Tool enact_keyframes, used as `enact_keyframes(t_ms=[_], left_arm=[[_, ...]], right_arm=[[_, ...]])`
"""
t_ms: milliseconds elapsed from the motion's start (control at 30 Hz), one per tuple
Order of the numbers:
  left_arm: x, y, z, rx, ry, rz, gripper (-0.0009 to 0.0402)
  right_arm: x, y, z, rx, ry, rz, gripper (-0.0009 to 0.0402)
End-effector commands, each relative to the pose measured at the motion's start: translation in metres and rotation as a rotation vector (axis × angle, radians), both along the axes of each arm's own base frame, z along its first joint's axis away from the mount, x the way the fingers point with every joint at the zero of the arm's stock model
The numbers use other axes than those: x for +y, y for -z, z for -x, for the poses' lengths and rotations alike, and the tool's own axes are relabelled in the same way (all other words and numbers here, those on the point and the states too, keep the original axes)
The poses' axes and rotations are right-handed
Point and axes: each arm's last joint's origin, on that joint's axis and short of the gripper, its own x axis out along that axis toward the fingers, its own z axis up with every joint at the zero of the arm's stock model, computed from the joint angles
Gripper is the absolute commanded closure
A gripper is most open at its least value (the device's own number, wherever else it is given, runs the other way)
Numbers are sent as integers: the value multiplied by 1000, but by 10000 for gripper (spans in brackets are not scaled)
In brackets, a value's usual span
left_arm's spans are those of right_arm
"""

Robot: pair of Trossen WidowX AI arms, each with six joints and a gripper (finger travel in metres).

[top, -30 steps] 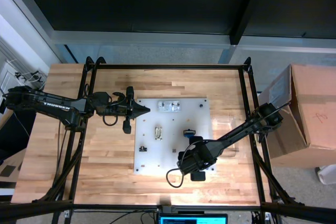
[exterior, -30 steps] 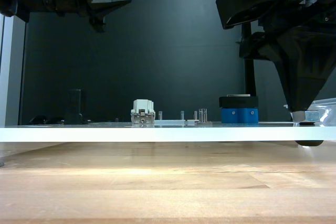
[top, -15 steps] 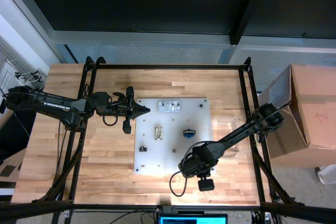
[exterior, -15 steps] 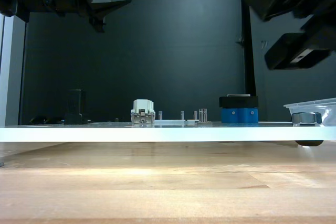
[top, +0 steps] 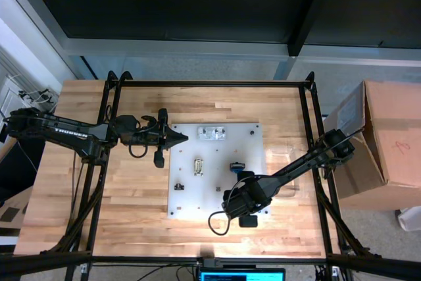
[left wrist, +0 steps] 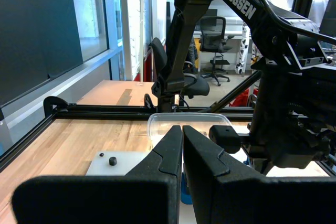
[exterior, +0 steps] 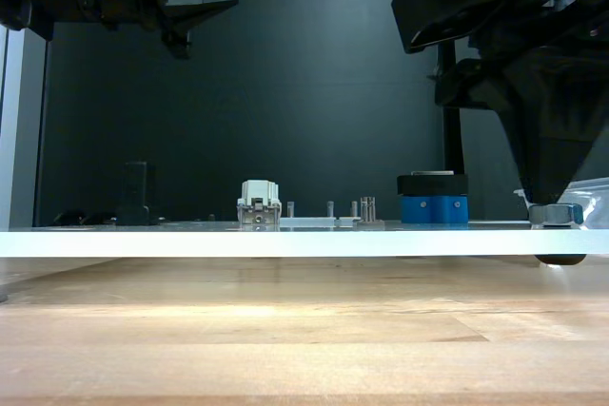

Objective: Pick the M12 nut and place it on its threads and fasten

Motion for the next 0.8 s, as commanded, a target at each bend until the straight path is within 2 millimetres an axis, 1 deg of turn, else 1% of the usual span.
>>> enact_keyframes(t_ms=[33,133,200,300,367,467,667,800], left_arm=[[0,0,0,0,0,0,393],[0,0,0,-1,0,0,393],[0,0,0,-1,0,0,393],[0,0,0,0,0,0,393],[0,0,0,0,0,0,393],[0,0,0,0,0,0,393],[0,0,0,0,0,0,393],[0,0,0,0,0,0,393]], right_arm=[[1,1,-1,-6,-1,-3,393],[1,1,-1,-9,-2,-9,393],[3,1,-2,-6,-8,-45,393],[8,3,-3,24,-38,-182,393],[10,3,-1,76,-76,-277,393],[12,2,3,140,-85,-346,393],[11,0,5,146,-80,-336,393],[10,1,4,119,-72,-285,393]])
